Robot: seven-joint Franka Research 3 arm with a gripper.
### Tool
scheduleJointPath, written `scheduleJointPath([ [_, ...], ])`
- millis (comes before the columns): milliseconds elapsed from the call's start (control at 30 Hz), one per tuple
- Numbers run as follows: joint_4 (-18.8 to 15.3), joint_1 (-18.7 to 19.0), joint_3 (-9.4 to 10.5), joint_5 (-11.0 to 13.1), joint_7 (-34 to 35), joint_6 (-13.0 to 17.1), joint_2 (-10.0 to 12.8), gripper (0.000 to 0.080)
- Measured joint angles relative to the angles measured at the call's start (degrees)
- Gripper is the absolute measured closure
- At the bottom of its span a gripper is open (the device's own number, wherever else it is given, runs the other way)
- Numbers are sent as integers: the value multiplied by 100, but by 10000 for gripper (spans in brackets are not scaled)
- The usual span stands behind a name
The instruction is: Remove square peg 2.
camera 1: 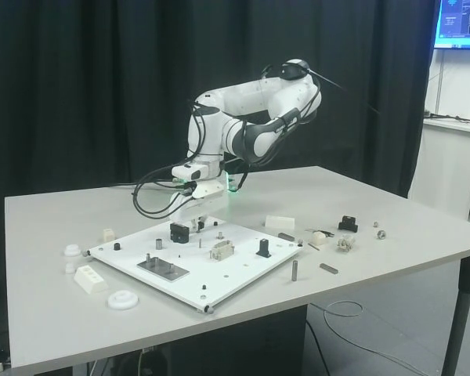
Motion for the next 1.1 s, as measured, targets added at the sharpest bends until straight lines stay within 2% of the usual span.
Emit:
scheduleJointPath([
  [667, -3, 3, -45, 3, -1, -31, 0, 740],
  [833, -21, 36, -204, -87, -1, -158, 0, 740],
  [1100, -27, 143, -659, -490, -1, -532, -4, 741],
])
